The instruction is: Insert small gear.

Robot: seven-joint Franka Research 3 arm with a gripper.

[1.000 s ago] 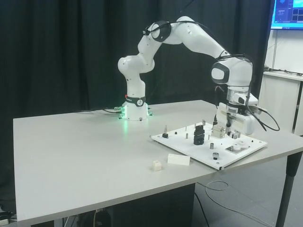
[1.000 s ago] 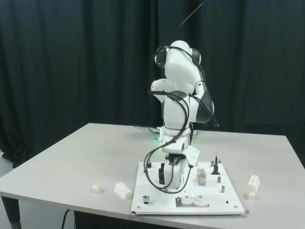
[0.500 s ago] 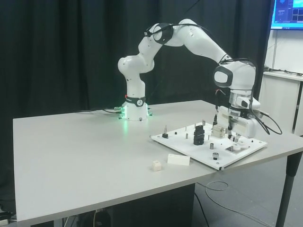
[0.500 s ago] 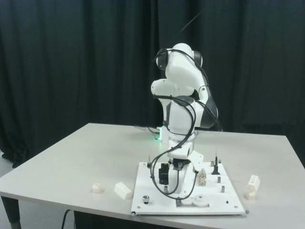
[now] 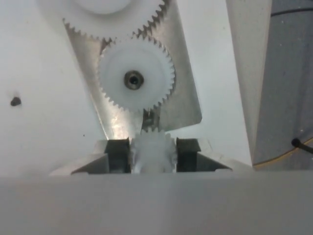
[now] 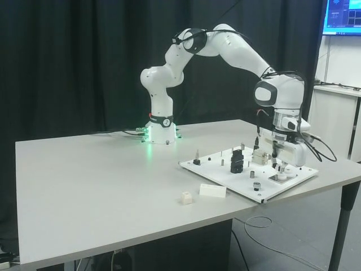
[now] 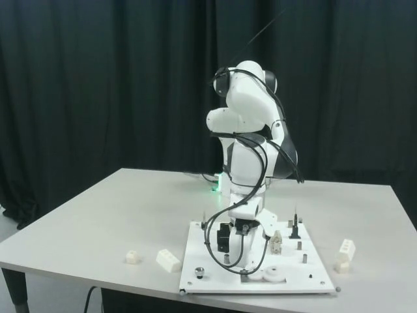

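The white seven-jointed arm (image 6: 225,42) arches from its base across the grey table (image 6: 90,169), its wrist pointing straight down over the outer end of the flat white assembly board (image 6: 225,172). The two-fingered gripper (image 5: 152,154) is low above the grey metal gear plate (image 5: 183,105), its dark fingers (image 5: 118,154) pinching the small white toothed gear (image 5: 152,152) from both sides. That gear sits just beside the larger white gear (image 5: 134,79) already on its peg, teeth almost touching
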